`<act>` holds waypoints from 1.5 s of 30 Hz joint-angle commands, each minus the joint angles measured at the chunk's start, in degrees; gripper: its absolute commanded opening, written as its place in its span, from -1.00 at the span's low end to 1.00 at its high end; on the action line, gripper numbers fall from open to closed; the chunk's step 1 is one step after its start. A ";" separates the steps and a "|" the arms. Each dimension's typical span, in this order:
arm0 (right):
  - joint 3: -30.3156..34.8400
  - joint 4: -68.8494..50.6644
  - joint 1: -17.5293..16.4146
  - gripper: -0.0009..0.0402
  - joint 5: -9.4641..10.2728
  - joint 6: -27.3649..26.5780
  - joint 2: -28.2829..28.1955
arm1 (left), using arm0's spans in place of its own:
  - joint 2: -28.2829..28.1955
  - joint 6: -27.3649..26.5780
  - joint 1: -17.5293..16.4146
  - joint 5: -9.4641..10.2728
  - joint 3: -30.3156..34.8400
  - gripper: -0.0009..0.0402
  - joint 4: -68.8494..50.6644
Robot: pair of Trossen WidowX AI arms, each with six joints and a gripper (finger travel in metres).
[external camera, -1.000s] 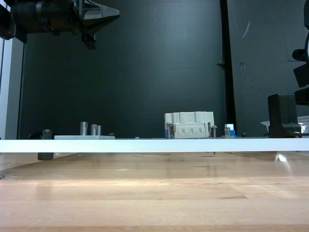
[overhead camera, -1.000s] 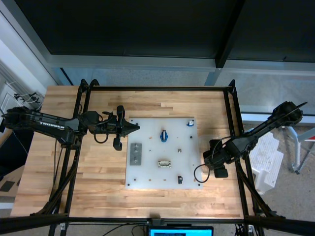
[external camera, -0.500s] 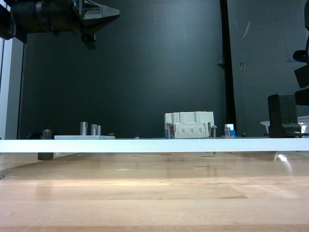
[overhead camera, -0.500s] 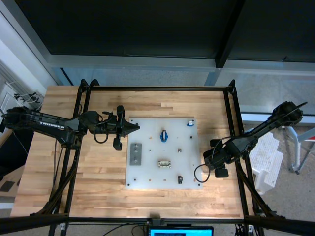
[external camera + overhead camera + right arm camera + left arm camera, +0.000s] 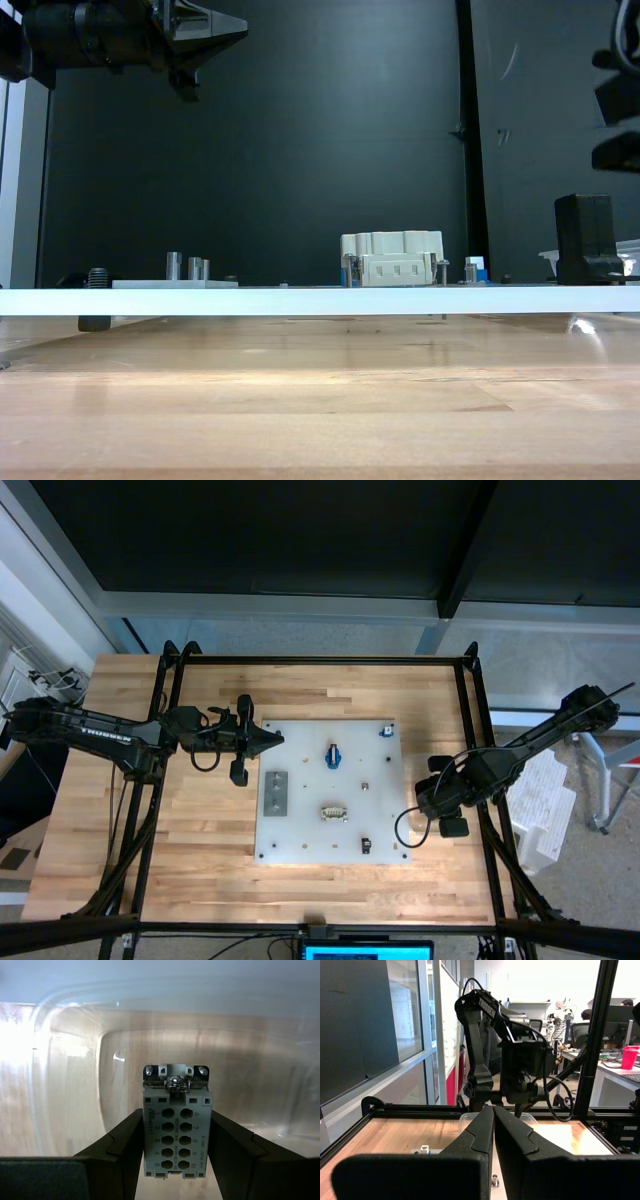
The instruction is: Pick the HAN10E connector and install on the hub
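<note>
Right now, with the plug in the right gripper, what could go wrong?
Beside the board's right edge, the right gripper pinches the plug by its sides only, its end past the fingertips: it may tilt or slip in transit, then seat skewed in the socket. The left gripper, shut, hangs over the board's left edge.

- The desk point(image 5: 200, 870): pale wood strips, smooth, with a faint sheen.
- The white plate point(image 5: 300, 845): smooth, matt, plastic-looking.
- The HAN10E connector point(image 5: 175, 1132): matt grey-beige moulded plastic, with a bright metal bracket and screw at one end.
- The right gripper point(image 5: 176, 1122), beyond the plate's right edge: matt black plastic fingers point(image 5: 122, 1145) clamping the connector.
- The left gripper point(image 5: 493, 1115), near the plate's far left corner: the same matt black plastic, fingers pressed together.
- The hub point(image 5: 334, 814): beige plastic with silver metal tabs.
- The grey block point(image 5: 275, 792): dull metal.
</note>
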State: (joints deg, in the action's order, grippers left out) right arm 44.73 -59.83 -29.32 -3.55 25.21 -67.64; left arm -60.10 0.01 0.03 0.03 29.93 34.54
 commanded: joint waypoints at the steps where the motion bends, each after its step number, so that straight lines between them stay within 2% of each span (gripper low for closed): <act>1: 2.56 -2.78 0.20 -0.83 -1.16 -0.44 0.02 | -0.02 0.00 -0.02 0.00 0.02 -0.96 0.00; 9: 8.94 -5.31 4.11 -0.82 -1.38 -2.14 -4.22 | -0.02 0.00 -0.02 0.00 0.02 -0.96 0.00; 21: 23.80 -5.33 9.27 -0.82 -1.16 -6.67 -20.59 | -0.02 0.00 -0.02 0.00 0.02 -0.96 0.00; 32: 39.17 -5.57 11.37 -0.82 -0.61 -7.80 -34.45 | -0.02 0.00 -0.02 0.00 0.02 -0.96 0.00; 36: 43.98 -6.21 11.93 -0.82 1.70 -8.63 -38.69 | -0.02 0.00 -0.02 0.00 0.02 -0.96 0.00; 45: 53.68 -8.02 12.72 -0.82 1.62 -9.90 -46.62 | -0.02 0.00 -0.02 0.00 0.02 -0.96 0.00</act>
State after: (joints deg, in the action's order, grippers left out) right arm 97.21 -67.44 -16.75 -1.89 15.44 -113.36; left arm -60.12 0.01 0.01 0.03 29.95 34.54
